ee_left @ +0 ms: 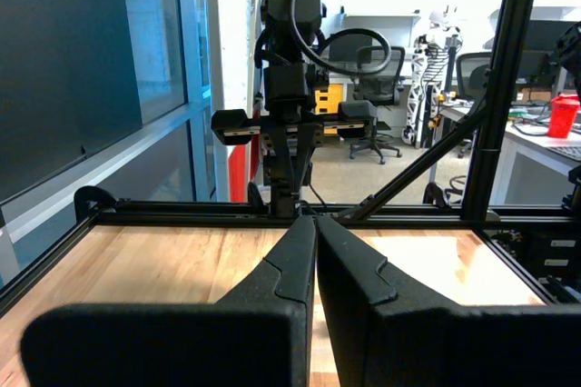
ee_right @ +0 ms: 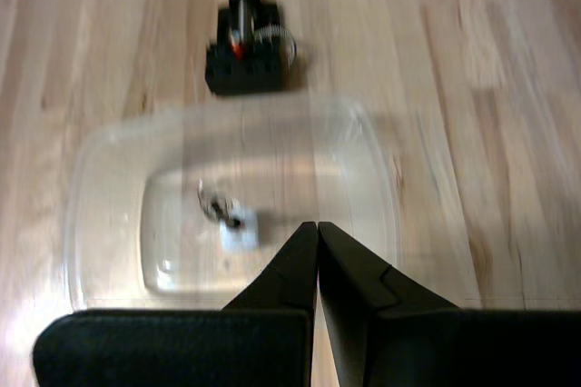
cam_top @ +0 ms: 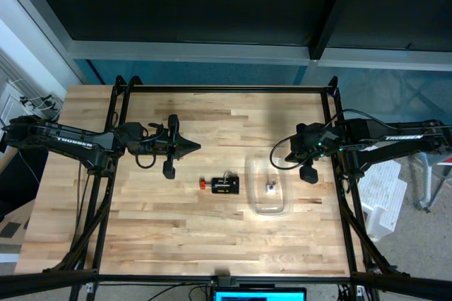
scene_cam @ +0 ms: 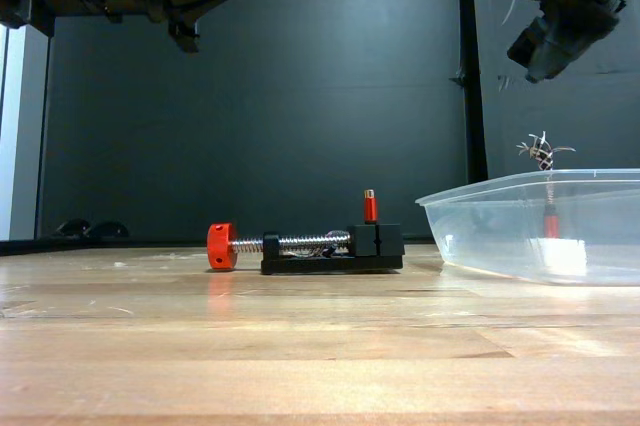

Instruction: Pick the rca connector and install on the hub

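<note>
Because the connector (ee_right: 229,215) is tiny and probably light and slippery, you should pinch it across its dark body (the thin curl beside it looks easily bent). It lies inside the tray (ee_right: 91,155), which sits just beside the hub (ee_right: 243,62) on the counter (cam_top: 176,223). Your right tool (ee_right: 317,223) hangs above the tray, fingers pressed together, holding nothing. The left tool (ee_left: 315,219), likewise closed and empty, hovers high, away from both.

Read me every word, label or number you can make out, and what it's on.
"TROSSEN": left arm; its left gripper hangs shut, high and left of the hub.
"TROSSEN": right arm; its right gripper hangs shut beside the tray.
No text shows on hub, tray or rca connector.
</note>
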Motion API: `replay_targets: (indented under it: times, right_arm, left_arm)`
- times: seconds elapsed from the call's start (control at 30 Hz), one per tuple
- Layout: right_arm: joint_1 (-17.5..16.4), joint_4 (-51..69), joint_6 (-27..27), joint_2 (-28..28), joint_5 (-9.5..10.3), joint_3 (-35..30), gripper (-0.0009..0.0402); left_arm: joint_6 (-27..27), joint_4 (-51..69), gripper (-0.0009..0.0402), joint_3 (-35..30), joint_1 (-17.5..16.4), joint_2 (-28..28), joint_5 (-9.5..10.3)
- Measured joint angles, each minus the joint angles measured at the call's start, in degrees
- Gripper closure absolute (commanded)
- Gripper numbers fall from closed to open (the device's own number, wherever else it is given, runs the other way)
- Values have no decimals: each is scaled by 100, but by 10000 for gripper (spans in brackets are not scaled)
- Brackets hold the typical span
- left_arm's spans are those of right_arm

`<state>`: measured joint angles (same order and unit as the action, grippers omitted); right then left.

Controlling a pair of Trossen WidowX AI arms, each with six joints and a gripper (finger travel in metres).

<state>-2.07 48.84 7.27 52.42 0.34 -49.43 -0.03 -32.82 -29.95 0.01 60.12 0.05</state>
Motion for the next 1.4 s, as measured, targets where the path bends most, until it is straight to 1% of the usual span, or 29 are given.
replay_targets:
  times: [0.2,0.37,0.8,1.13,1.4]
  right_arm:
    - [-188,468,17,310,0,-258,393]
    - [-380,791,136,588,-7,-437,393]
    - [-846,861,461,981,-11,-529,393]
    - [-1071,671,662,1185,-26,-529,393]
    - [-1086,654,686,1266,-26,-529,393]
  left_arm:
    - [0,0,393,0,0,0,2]
    - [0,0,393,0,0,0,2]
    - [0,-2,393,0,0,0,0]
    - [0,0,393,2,0,0,0]
    - [0,-2,393,2,0,0,2]
